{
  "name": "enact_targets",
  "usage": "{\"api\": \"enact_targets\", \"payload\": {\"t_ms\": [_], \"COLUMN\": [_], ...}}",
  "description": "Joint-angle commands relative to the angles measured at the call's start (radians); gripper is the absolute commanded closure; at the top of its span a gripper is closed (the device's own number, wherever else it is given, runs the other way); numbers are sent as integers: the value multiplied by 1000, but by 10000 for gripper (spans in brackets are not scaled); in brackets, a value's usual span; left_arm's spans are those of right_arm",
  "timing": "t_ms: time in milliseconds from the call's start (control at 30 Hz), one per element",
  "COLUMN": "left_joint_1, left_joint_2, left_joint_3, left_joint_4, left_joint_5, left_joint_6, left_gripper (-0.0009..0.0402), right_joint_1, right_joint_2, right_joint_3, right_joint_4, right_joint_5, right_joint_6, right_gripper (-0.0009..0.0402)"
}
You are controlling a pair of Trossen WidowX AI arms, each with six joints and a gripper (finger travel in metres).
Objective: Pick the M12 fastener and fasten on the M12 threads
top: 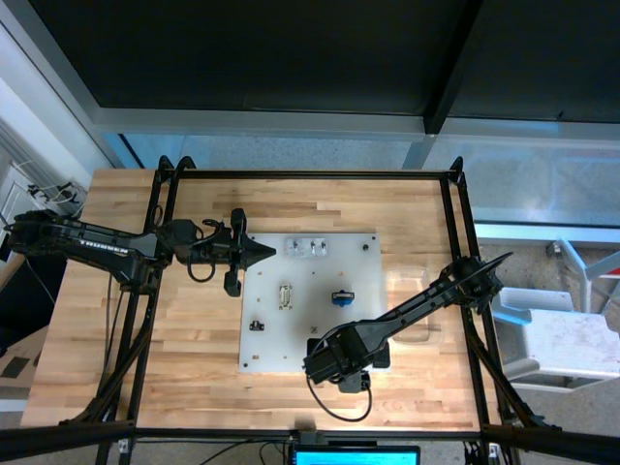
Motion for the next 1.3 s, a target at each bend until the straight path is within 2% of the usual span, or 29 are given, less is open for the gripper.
{"api": "enact_targets", "payload": {"t_ms": [33,1300], "left_joint_1": [0,0], "left_joint_2": [3,3], "left_joint_3": [0,0], "left_joint_4": [0,0], "left_joint_5": [0,1], "left_joint_6": [0,0], "left_gripper": [393,393], "right_joint_1": [0,1], "right_joint_2": [-2,8], "right_joint_3": [-7,-71], "right_joint_4": [8,84], "right_joint_5": [0,-5], "right_joint_6": [3,21], "right_gripper": [391,391]}}
